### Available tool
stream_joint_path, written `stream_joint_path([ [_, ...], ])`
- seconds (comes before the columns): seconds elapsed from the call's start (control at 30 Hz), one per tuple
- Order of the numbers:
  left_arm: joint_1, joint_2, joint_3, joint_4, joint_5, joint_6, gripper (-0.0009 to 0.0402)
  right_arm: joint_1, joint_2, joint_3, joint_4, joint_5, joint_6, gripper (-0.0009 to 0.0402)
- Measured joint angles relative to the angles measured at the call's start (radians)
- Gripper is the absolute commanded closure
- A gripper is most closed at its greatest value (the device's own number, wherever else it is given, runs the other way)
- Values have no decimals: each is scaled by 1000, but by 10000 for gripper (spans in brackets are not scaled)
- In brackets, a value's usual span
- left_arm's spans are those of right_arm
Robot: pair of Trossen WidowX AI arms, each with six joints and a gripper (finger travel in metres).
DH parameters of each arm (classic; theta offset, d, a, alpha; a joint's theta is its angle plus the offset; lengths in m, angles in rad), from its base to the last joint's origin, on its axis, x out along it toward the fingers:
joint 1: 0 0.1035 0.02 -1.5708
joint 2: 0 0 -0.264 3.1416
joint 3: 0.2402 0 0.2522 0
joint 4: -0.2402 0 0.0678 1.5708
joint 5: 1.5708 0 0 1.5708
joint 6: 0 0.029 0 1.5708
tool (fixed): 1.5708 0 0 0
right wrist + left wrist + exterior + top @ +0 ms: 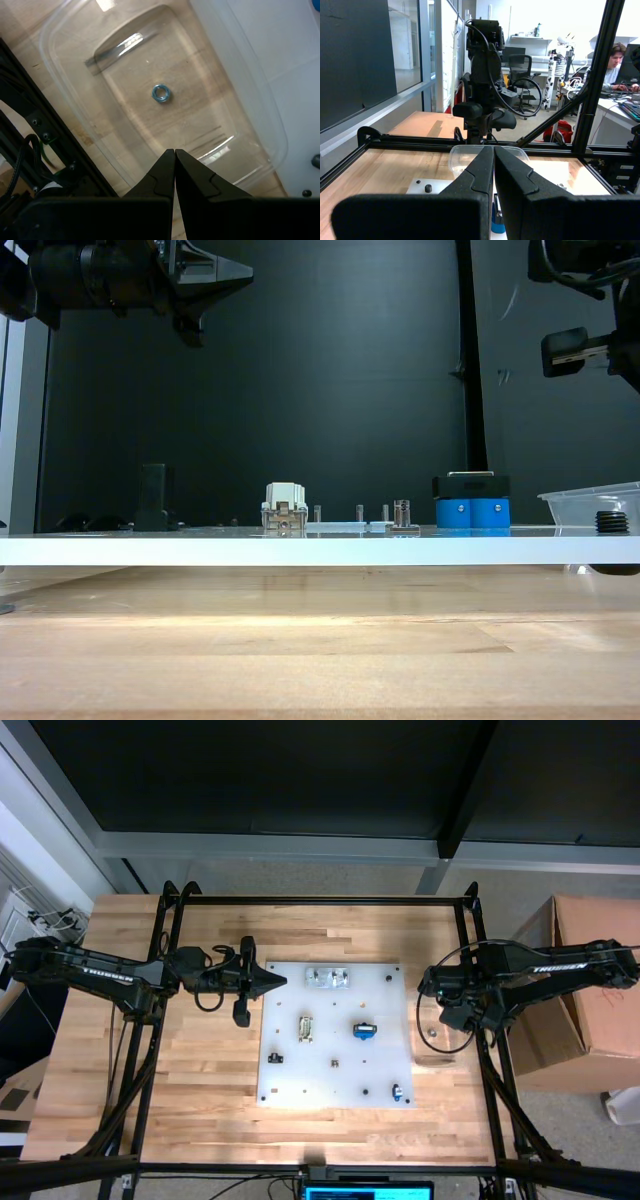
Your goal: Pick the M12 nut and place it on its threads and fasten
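The small silver nut lies free on the floor of the clear tray, also seen as a dot in the tray beside the white board's right edge. The black ribbed stud stands bare, its ribs showing, near the board's near right edge. My right gripper hangs high above the tray with its fingers shut and nothing in them. My left gripper hovers high over the board's left edge, shut and holding nothing.
On the white board stand a blue block, a white connector and a silver block. A cardboard box sits off the table's right side. Black frame rails border the table.
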Motion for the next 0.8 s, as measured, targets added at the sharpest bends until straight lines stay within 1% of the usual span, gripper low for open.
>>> stream_joint_path([
  [0.13,0,0,0,0,0,0,393,86,27,-1,14,90,83,380],
  [0.17,0,0,0,0,0,0,393,109,37,-1,23,95,117,375],
  [0.27,0,0,0,0,0,0,393,146,57,-2,70,87,249,355],
  [0.37,0,0,0,0,0,0,393,152,70,-5,92,90,348,330],
  [0.6,0,0,0,-1,0,0,393,169,82,-66,172,91,439,274],
  [0.8,0,0,0,-1,0,0,393,183,82,-140,248,90,459,245],
])
